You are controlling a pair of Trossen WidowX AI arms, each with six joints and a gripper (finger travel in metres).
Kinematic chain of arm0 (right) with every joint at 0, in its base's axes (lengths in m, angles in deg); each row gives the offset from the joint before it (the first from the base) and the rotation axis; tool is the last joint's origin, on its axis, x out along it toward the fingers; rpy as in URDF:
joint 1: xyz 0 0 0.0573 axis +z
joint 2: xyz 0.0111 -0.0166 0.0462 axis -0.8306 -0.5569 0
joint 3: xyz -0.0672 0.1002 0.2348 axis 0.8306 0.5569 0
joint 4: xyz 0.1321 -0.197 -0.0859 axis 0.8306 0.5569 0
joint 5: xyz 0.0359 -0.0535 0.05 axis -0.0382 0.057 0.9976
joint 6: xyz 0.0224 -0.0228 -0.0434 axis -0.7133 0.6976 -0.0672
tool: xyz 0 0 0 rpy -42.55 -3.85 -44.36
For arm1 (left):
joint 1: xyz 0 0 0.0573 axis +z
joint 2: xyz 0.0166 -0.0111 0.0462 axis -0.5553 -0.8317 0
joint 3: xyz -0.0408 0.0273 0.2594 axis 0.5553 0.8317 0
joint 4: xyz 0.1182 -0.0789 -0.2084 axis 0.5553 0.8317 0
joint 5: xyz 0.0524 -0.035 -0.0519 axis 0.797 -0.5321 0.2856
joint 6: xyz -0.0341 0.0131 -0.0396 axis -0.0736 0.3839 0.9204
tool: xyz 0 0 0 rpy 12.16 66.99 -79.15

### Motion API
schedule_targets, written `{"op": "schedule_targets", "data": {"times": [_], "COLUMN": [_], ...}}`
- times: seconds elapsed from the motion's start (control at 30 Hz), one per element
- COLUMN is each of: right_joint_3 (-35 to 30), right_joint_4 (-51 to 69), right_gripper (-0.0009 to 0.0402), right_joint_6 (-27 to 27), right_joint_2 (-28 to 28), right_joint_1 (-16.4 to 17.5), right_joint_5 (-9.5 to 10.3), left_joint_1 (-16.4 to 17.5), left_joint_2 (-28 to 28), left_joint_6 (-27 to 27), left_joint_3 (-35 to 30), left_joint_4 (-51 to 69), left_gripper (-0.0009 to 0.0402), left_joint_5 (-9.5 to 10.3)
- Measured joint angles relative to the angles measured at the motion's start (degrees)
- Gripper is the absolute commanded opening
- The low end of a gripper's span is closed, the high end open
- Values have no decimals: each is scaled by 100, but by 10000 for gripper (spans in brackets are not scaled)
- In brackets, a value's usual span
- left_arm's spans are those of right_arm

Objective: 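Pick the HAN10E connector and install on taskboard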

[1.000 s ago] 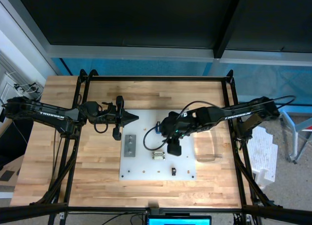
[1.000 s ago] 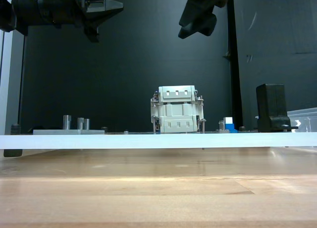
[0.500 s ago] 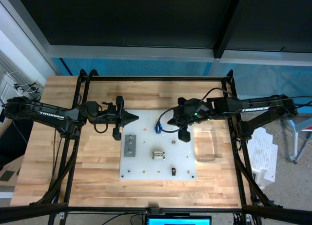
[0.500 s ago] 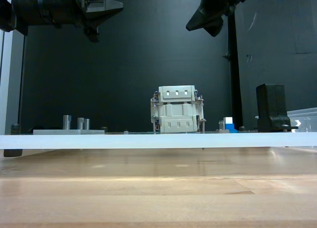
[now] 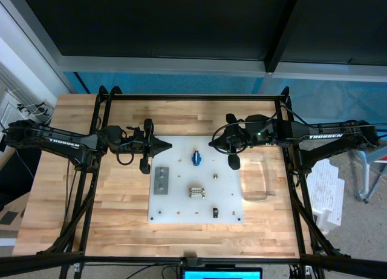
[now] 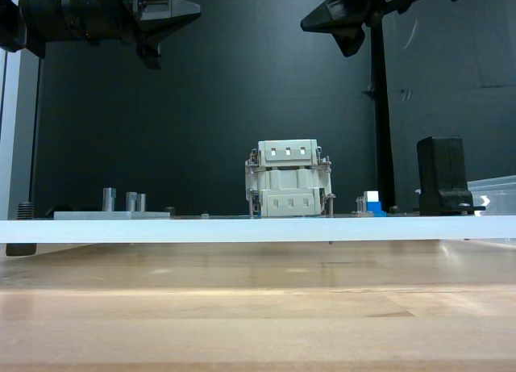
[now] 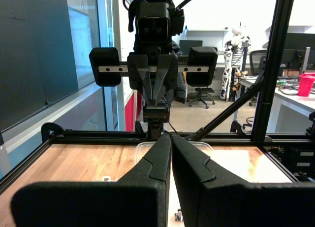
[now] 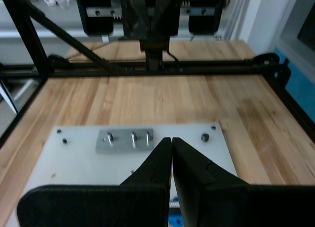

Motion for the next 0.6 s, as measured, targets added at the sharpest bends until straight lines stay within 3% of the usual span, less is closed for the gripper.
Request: {"op": "schedule_targets", "data": {"times": [0.6], "right_joint_3": [1397], "right_joint_4": [-2540], "right_gripper": [0], "right_joint_6": [-96], "right_joint_2": [518], "right_joint_1": [2], "right_joint_5": [26], "left_joint_1": [0], "left_joint_2": [0], "left_joint_6": [2], "left_joint_3": [0], "left_joint_4": [0], "left_gripper": [1], "left_joint_5": [2]}}
